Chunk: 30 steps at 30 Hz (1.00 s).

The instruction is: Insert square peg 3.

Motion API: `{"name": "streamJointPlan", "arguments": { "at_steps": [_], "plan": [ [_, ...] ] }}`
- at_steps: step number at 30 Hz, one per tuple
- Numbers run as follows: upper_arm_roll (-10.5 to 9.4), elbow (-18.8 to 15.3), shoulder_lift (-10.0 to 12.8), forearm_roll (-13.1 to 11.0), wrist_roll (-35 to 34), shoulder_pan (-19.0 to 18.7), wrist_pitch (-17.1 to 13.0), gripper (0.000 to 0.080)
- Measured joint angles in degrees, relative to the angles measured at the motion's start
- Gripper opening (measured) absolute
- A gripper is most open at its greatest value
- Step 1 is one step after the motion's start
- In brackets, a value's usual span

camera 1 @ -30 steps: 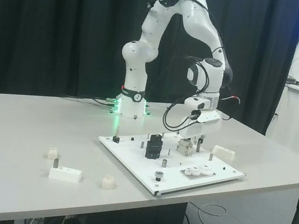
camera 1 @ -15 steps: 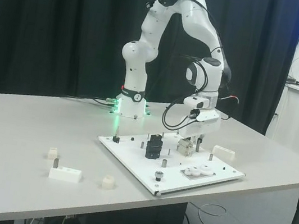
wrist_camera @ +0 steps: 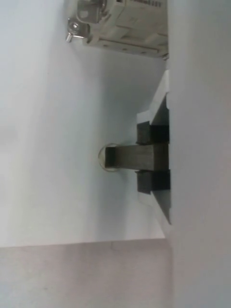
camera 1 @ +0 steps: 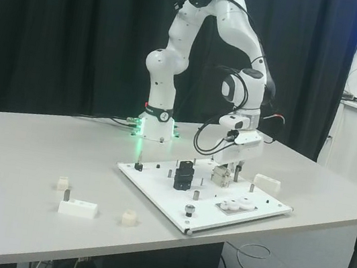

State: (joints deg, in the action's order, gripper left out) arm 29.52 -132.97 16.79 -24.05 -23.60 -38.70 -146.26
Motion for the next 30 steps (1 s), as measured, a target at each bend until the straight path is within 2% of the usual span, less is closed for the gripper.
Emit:
{"name": "streamJointPlan", "arguments": {
  "at_steps": [10,30],
  "plan": [
    [0.00,-0.5,0.0,0.0,-0.5,-0.1,-1.8,0.0112],
    [-0.25,-0.5,0.0,0.1,-1.5,-0.6,-1.8,0.0112]
  ]
}}
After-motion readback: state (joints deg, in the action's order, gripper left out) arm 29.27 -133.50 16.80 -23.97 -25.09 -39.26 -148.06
